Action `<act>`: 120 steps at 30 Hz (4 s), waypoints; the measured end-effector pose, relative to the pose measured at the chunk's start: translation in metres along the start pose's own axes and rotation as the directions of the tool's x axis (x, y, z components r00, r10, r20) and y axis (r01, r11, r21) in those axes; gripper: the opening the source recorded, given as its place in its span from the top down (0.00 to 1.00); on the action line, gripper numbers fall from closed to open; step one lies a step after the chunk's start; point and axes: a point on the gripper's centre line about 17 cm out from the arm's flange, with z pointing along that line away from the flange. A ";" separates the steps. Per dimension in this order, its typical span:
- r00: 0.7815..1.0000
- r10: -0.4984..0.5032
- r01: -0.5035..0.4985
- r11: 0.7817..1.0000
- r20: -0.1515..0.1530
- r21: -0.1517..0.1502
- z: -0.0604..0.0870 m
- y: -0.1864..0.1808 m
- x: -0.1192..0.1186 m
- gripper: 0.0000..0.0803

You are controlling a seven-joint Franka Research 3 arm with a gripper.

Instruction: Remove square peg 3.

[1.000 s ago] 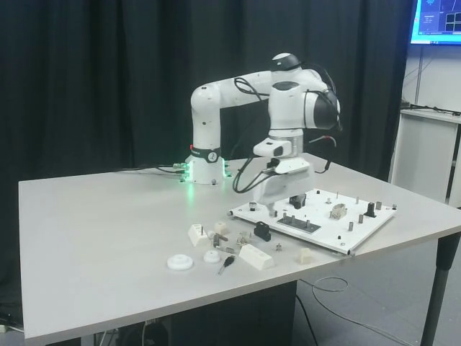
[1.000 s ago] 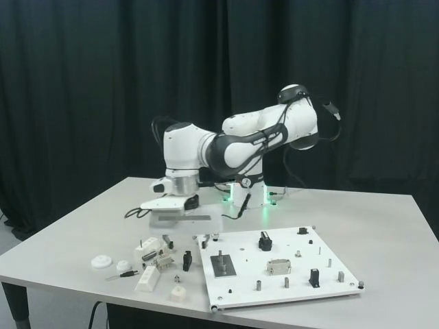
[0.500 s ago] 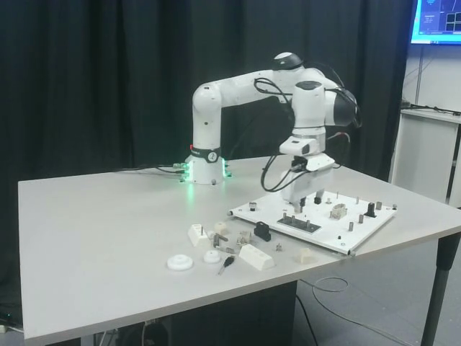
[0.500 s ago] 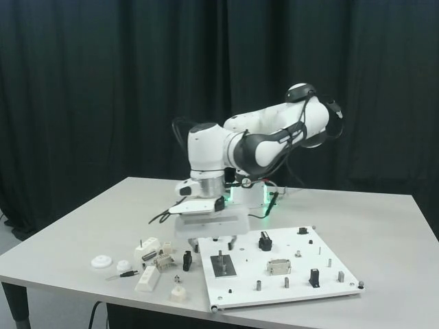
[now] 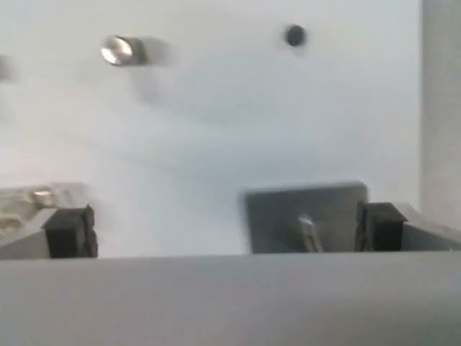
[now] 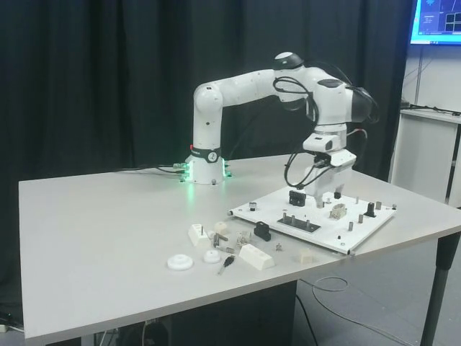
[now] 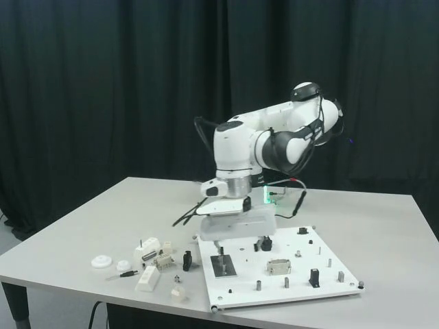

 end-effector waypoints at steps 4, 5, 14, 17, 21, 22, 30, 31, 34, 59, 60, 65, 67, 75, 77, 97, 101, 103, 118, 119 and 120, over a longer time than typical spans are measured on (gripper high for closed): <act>1.000 -0.009 0.009 1.000 0.006 -0.001 0.002 -0.016 0.007 0.00; 1.000 -0.009 0.009 1.000 0.009 -0.002 0.002 -0.020 0.009 0.00; 0.999 -0.028 0.029 0.999 0.027 -0.019 0.009 -0.047 0.025 0.00; 0.999 -0.027 0.028 0.999 0.036 -0.027 0.012 -0.053 0.028 0.00; 0.998 -0.033 0.035 0.999 0.046 -0.032 0.015 -0.061 0.031 0.00; 0.998 -0.035 0.036 0.999 0.048 -0.032 0.016 -0.063 0.032 0.00; 0.997 -0.039 0.041 0.999 0.062 -0.023 0.025 -0.080 0.035 0.00; 0.997 -0.037 0.038 0.999 0.064 -0.023 0.027 -0.082 0.035 0.00; 0.997 -0.029 0.031 0.999 0.070 -0.021 0.030 -0.087 0.035 0.00; 0.997 0.026 -0.023 0.999 0.075 -0.036 0.050 -0.103 0.041 0.00; 0.997 0.027 -0.024 0.999 0.075 -0.036 0.051 -0.103 0.041 0.00; 0.997 0.023 -0.020 0.999 0.073 -0.035 0.054 -0.105 0.042 0.00; 0.997 0.021 -0.018 0.999 0.074 -0.034 0.055 -0.106 0.043 0.00; 0.997 0.008 -0.005 0.999 0.081 -0.037 0.059 -0.110 0.043 0.00; 0.997 0.005 -0.002 0.999 0.083 -0.039 0.059 -0.110 0.042 0.00; 0.996 -0.004 0.008 0.999 0.086 -0.049 0.070 -0.110 0.042 0.00; 0.996 -0.002 0.007 0.999 0.085 -0.049 0.071 -0.109 0.042 0.00; 0.996 -0.002 0.006 0.999 0.085 -0.049 0.072 -0.108 0.042 0.00; 0.997 -0.003 0.007 0.999 0.080 -0.051 0.073 -0.108 0.043 0.00; 0.997 -0.004 0.008 0.999 0.079 -0.051 0.073 -0.108 0.044 0.00; 0.997 -0.005 0.009 0.999 0.078 -0.052 0.074 -0.109 0.044 0.00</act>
